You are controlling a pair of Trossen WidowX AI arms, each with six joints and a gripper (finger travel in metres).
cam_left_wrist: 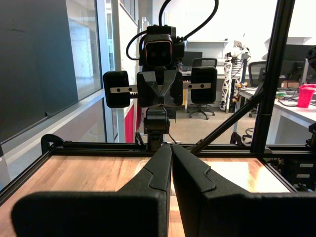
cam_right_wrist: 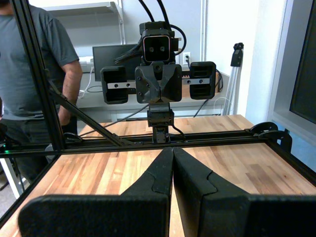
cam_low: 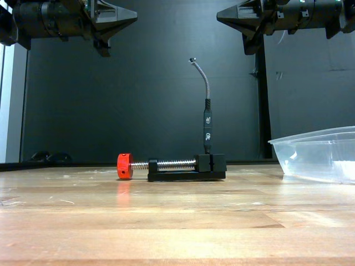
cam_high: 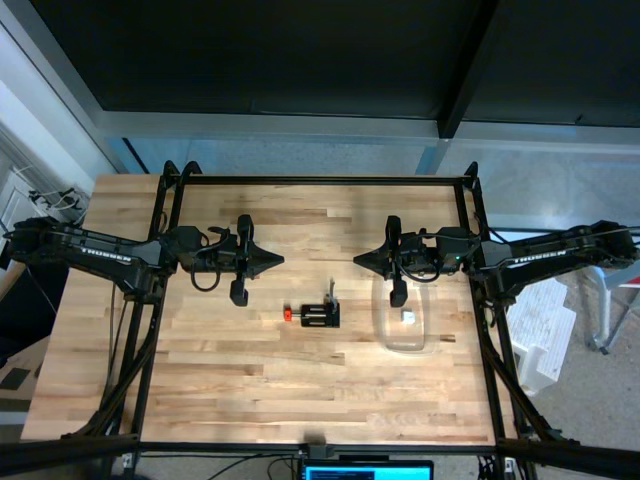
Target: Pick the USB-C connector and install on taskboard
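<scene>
USB-C connector [cam_low: 207, 128] is standing upright on the vise [cam_low: 186, 168] tab w/ nothing gripping it, braided cable [cam_low: 201, 75] rising free. It's prob. fully seated, so install is looking done. Left gripper [cam_left_wrist: 171, 149] & right gripper [cam_right_wrist: 173, 152] are hovering high over the table, both pressed together, empty.

A bare wooden table [cam_high: 250, 385] carries a black vise [cam_high: 320, 317] near its middle, with the red knob [cam_high: 288, 314] pointing toward the left arm's side. On the vise's other side lies a clear tray [cam_high: 402, 346], near the vise but not touching it.
</scene>
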